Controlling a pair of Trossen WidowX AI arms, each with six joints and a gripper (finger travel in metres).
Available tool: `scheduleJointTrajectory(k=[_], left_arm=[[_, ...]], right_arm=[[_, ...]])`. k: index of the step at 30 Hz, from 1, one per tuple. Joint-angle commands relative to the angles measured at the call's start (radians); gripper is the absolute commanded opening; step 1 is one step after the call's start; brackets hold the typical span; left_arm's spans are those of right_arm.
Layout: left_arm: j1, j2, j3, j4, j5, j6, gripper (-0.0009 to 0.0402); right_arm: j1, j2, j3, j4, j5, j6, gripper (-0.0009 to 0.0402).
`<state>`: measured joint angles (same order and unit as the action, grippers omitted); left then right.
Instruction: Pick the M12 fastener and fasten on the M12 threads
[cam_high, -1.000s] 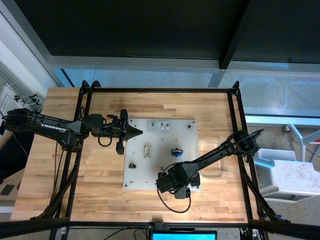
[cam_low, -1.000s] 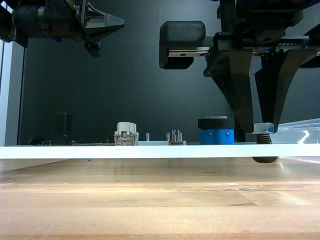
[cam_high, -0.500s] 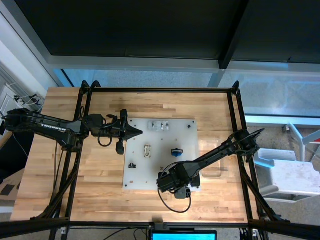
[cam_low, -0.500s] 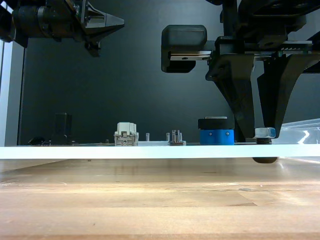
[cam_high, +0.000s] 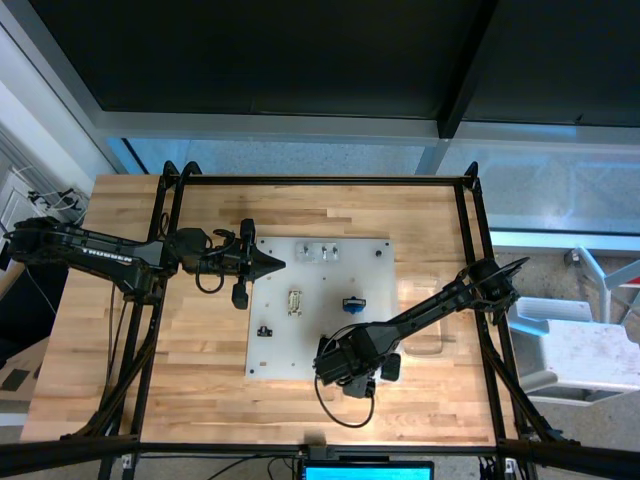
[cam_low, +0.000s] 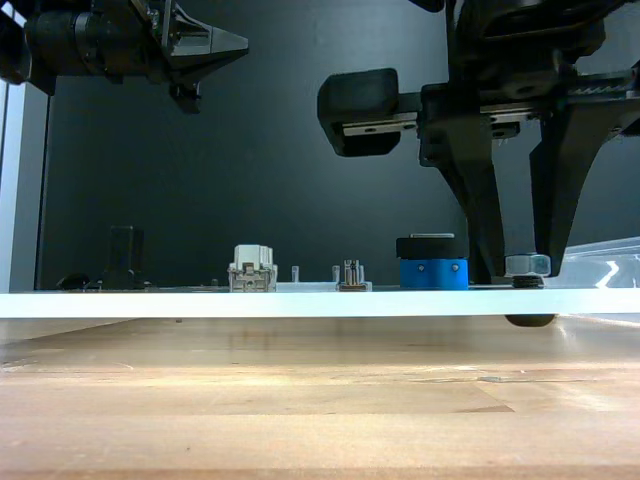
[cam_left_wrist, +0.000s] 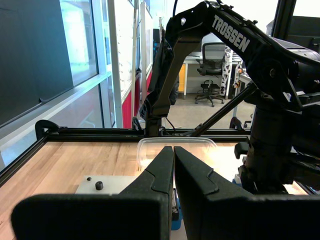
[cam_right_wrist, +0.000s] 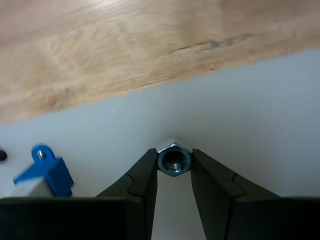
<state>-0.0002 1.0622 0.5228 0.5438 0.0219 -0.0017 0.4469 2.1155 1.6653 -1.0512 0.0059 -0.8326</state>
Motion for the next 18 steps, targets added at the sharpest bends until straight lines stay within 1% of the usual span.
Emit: scheduleJointTrajectory(k=[1, 7, 14, 18], left_arm=[[0.000, 0.000, 0.000, 0.000, 0.000, 0.000, 0.0000], [0.000, 0.000, 0.000, 0.000, 0.000, 0.000, 0.0000], [0.000, 0.000, 0.000, 0.000, 0.000, 0.000, 0.0000], [0.000, 0.000, 0.000, 0.000, 0.000, 0.000, 0.0000]], right_arm=[[0.000, -0.004, 0.000, 0.002, 0.002, 0.156, 0.0029], [0.000, -0.009, -0.001, -0.007, 0.002, 0.431, 0.0029], [0.000, -0.012, -0.001, -0.013, 0.002, 0.711, 0.0029], [0.000, -0.012, -0.001, -0.013, 0.002, 0.887, 0.0029]])
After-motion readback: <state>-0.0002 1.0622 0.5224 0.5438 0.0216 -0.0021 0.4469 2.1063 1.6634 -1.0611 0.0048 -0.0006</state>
